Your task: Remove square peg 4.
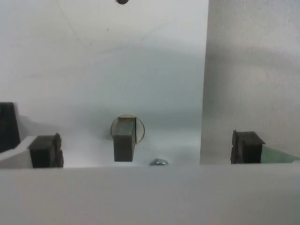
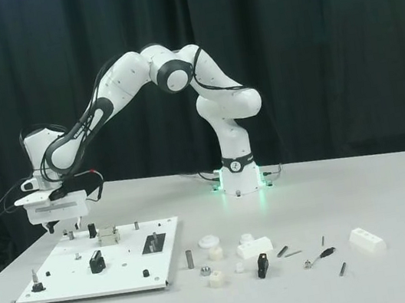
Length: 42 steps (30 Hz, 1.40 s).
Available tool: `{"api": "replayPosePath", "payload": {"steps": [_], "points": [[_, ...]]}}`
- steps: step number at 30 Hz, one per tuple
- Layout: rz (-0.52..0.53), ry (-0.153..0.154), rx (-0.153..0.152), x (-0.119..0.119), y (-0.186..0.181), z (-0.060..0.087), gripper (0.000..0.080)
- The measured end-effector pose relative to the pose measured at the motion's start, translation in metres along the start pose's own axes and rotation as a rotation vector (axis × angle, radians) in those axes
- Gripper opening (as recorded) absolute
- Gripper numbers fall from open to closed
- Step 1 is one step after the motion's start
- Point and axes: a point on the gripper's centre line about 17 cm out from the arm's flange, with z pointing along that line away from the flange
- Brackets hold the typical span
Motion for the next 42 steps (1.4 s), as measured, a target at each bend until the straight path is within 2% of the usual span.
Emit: {"api": "replayPosePath", "payload": {"steps": [30, 41, 42], "points": [[0.011, -0.02, -0.002, -0.008, -0.004, 0.027, 0.08], [0.011, -0.021, -0.005, -0.008, -0.004, 0.031, 0.08], [0.011, -0.021, -0.005, -0.008, -0.004, 0.031, 0.0544]]}}
